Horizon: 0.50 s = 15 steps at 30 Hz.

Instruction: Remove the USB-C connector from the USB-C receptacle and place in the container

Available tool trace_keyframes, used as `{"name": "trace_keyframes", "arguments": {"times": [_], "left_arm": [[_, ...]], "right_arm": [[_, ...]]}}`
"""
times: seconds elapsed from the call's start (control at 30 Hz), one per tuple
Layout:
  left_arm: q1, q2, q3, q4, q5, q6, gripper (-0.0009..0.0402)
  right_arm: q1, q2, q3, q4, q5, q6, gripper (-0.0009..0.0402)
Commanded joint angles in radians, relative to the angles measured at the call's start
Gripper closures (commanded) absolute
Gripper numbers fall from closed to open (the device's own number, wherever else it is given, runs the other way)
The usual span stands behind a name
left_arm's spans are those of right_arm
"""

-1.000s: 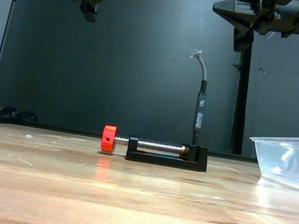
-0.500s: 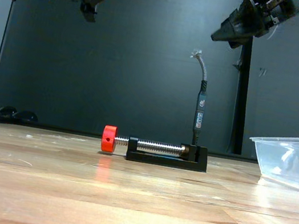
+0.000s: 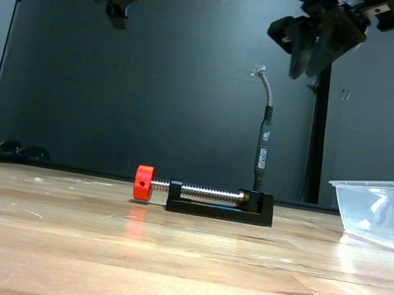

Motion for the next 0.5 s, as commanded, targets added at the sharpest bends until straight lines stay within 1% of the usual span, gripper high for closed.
{"name": "trace_keyframes", "arguments": {"times": [0.03, 0.2, 0.3, 0.4, 0.5], "left_arm": [[0.000, 0.000, 0.000, 0.000, 0.000, 0.000, 0.0393], [0.000, 0.000, 0.000, 0.000, 0.000, 0.000, 0.0393], [0.000, 0.000, 0.000, 0.000, 0.000, 0.000, 0.0393], [0.000, 0.000, 0.000, 0.000, 0.000, 0.000, 0.0393], [0.000, 0.000, 0.000, 0.000, 0.000, 0.000, 0.0393]], "right_arm": [[0.005, 0.052, 0.045, -0.023, 0.002, -0.029, 0.0222], [0.031, 0.095, 0.076, -0.022, 0.002, -0.064, 0.0160], [0.051, 0.108, 0.078, -0.013, 0.002, -0.092, 0.0132], [0.073, 0.126, 0.078, -0.008, 0.003, -0.102, 0.0118], [0.091, 0.153, 0.078, -0.007, 0.007, -0.101, 0.0116]]}}
